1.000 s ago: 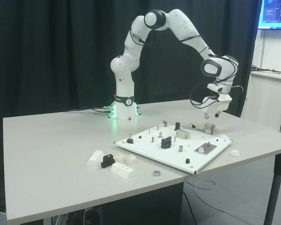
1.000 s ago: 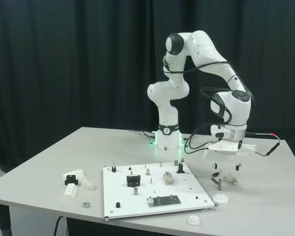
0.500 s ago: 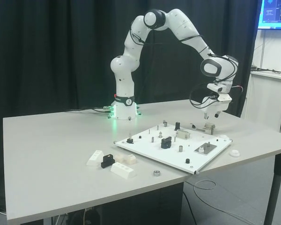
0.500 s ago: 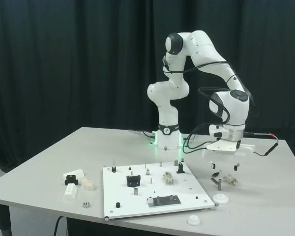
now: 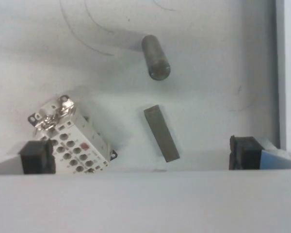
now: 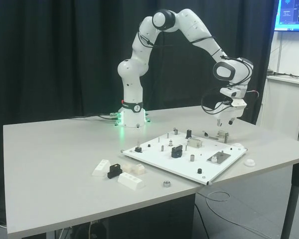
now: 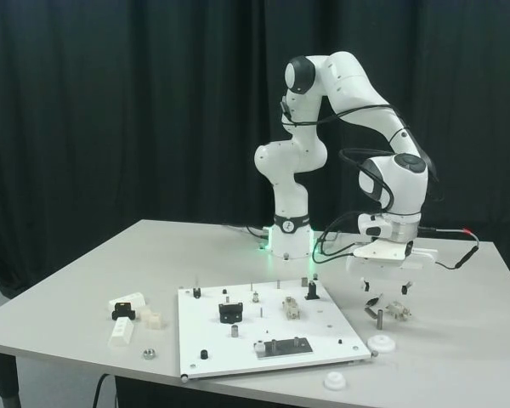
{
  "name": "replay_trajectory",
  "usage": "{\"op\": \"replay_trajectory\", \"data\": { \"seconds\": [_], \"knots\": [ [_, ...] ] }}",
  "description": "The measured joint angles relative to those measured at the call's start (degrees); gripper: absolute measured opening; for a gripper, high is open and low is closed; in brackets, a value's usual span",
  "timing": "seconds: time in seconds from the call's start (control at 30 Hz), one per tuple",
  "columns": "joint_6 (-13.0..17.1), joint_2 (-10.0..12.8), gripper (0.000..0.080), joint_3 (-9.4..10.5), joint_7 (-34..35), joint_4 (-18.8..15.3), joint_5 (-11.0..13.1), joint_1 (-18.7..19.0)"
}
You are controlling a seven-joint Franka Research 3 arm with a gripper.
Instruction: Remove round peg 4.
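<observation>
Grey table point(image 5: 223, 58), and a round peg point(image 5: 155, 57) is seen lying flat on it.
The gripper point(image 5: 140, 158) is held wide apart above, empty; it should be lifted straight up, clear of the plug point(image 5: 70, 138) beside.

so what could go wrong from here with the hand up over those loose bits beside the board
1. The hand hangs open above the table, off the white board; dropping straight down would meet loose parts, not a seated peg.
2. Three parts lie close together below: a round peg, a flat bar and a connector block. A grasp could catch or knock the wrong one.
3. The round peg lies on its side and might roll if nudged.
</observation>
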Motion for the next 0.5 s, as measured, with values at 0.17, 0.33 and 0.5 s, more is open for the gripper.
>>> {"op": "replay_trajectory", "data": {
  "seconds": [0.17,0.33,0.5],
  "knots": [
    [0.00,-0.15,0.0800,-0.35,-0.23,0.06,-0.04,0.00],
    [0.00,-0.23,0.0800,-0.58,-0.56,0.15,-0.04,0.00],
    [-0.01,-0.38,0.0800,-0.74,-0.61,0.17,-0.05,0.00]
  ]
}}
